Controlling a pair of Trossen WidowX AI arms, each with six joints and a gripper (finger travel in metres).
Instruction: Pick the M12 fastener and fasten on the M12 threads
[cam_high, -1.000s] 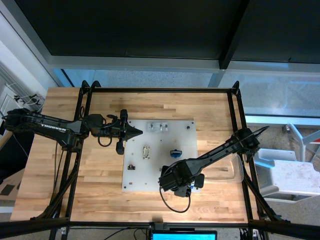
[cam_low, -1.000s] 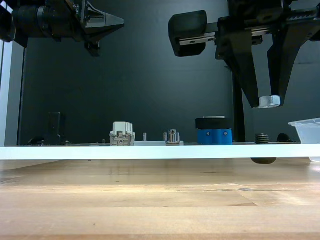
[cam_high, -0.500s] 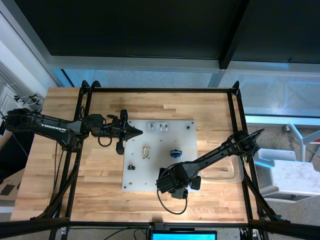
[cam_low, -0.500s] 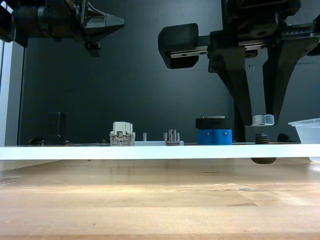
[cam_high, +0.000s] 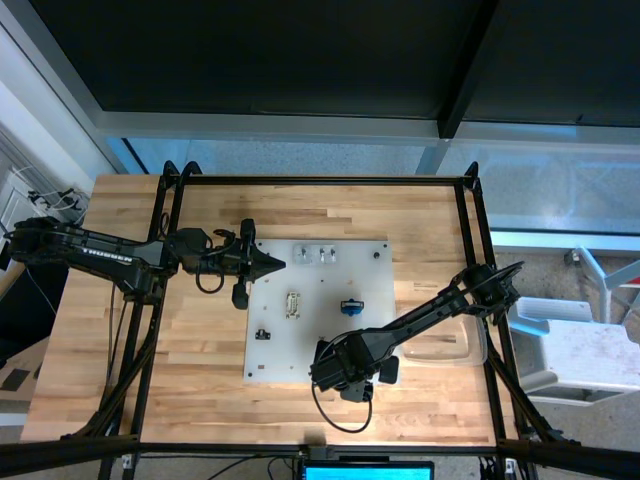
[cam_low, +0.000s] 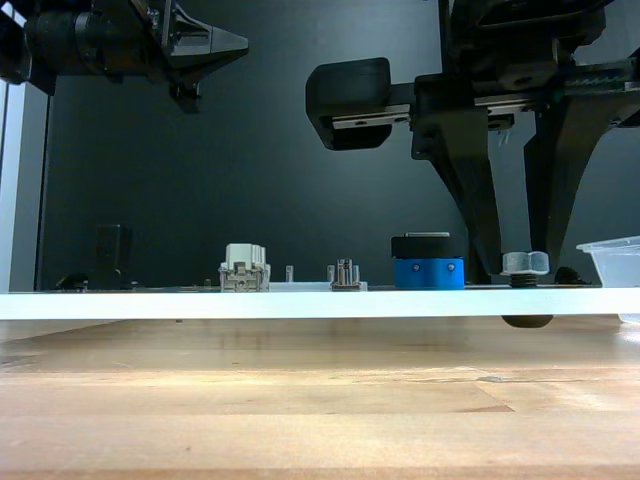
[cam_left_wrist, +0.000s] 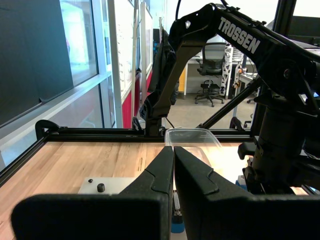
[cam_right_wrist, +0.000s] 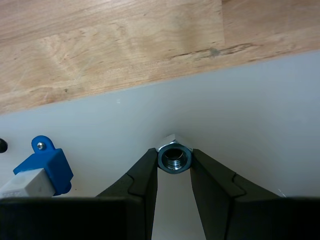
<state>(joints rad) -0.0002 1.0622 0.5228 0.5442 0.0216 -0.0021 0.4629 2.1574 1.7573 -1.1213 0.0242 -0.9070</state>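
We get even overhead light on the wood table (cam_high: 200, 380); low down, a dark backdrop (cam_low: 300, 150) leaves the left gripper (cam_low: 243, 42), high at the left, and the right gripper (cam_low: 524, 255), low over the board (cam_low: 300, 303) at its right edge, silhouetted; the gripped nut (cam_right_wrist: 174, 160) glints, sharp.

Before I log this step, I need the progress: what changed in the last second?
The right gripper, shut on the small silver nut, came down from above the white board until the nut hangs right over the short black ribbed stud. The left gripper stayed parked high.
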